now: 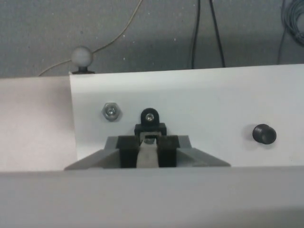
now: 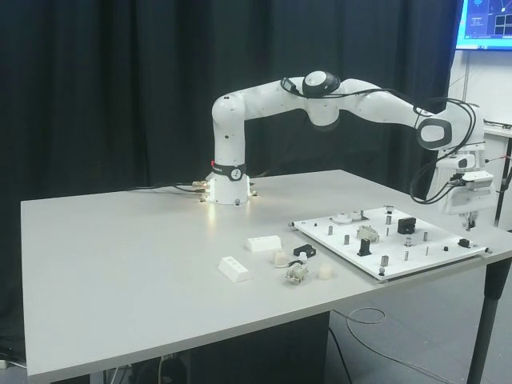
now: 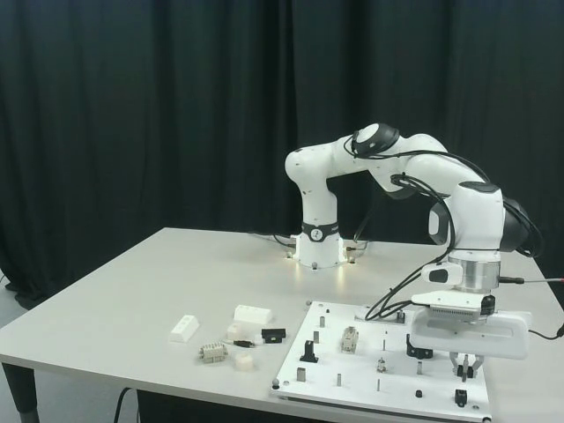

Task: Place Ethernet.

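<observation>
— Where is the Ethernet connector?

— In the wrist view a small pale plug [image 1: 148,153] sits between the two black fingertips of the gripper [image 1: 148,151], just over the white board [image 1: 213,104]. It may be the connector, but I cannot tell for sure.

— And the claw itself?

— Nearly closed, its fingers pressed to either side of that pale piece.

— What lies beneath it?

— A black mount with a screw in it [image 1: 150,121], right at the fingertips. Beside that are a hex nut [image 1: 111,112] and, further along the board, a black round knob [image 1: 264,134].

— And in the room?

— The white arm [image 2: 352,100] reaches out over the far corner of the board [image 2: 432,258] on the grey table [image 2: 120,256]. The gripper [image 3: 466,364] hangs low over the board's edge. Small white blocks [image 2: 234,268] and other loose parts lie on the table beside the board.
</observation>
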Tool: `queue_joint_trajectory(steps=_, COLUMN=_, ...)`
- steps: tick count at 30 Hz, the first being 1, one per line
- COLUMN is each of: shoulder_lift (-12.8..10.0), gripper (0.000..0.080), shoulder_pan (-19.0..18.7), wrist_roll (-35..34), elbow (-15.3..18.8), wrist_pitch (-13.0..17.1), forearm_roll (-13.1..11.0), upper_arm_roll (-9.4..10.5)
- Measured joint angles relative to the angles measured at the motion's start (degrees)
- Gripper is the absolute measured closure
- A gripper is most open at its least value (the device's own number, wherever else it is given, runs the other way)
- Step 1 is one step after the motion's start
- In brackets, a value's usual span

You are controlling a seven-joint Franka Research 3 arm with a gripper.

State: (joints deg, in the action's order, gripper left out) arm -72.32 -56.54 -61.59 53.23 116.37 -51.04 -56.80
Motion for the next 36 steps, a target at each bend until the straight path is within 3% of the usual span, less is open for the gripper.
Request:
queue_joint_trajectory(steps=26, shoulder_lift=-0.09, gripper=0.0723, shoulder_pan=0.19, wrist_roll=-0.01, elbow=0.00, wrist_pitch=0.00, forearm_roll=0.19, upper_arm_roll=0.02)
queue_joint_trajectory(steps=36, shoulder_lift=-0.13, gripper=0.0723, shoulder_pan=0.84, wrist_roll=-1.50, elbow=0.02, wrist_pitch=-0.39, forearm_roll=2.34, upper_arm_roll=0.02)
